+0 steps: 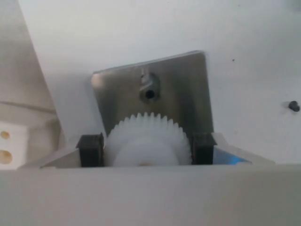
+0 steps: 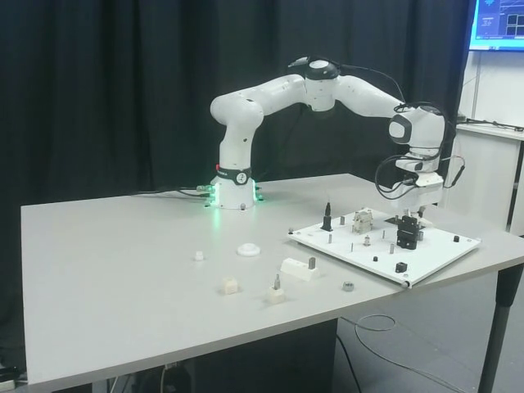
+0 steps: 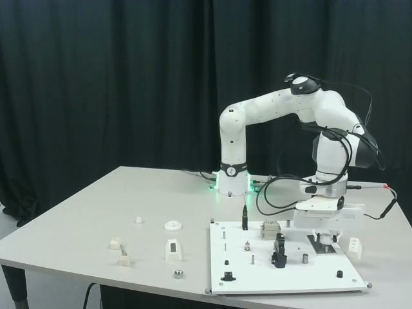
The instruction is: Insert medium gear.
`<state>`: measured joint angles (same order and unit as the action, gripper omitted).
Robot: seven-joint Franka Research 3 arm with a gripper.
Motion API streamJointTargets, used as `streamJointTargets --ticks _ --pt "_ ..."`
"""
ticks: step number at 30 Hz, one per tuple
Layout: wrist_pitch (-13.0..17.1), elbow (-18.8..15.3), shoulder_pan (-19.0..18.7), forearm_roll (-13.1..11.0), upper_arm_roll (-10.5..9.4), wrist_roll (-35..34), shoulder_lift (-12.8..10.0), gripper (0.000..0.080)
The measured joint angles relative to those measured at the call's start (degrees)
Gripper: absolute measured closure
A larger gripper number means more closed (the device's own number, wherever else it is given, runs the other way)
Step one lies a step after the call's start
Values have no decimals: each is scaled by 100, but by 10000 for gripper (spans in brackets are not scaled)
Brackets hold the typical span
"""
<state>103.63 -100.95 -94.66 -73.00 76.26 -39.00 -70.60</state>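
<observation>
A small white gear [image 2: 248, 250], white blocks [image 2: 230, 286] and a nut [image 2: 347, 286] lie on the grey table [image 2: 98, 262].

Gear [image 1: 148, 141] white matt plastic; plate [image 1: 183, 89] brushed grey metal; board [image 2: 442, 254] smooth white.

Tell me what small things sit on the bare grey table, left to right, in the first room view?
Small white cap → white block → flat white gear → white block with an upright peg → longer white block → nut.
</observation>
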Motion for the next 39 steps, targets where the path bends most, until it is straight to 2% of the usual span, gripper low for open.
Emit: streamJointTargets --ticks 6,14,27,39 --pt "3 -22 18 79 -3 0 0 405" --pt "69 -27 40 71 -79 -10 1 405" --pt "70 -27 43 60 -79 -77 5 405" --pt "93 -26 31 90 -82 410 5 406"
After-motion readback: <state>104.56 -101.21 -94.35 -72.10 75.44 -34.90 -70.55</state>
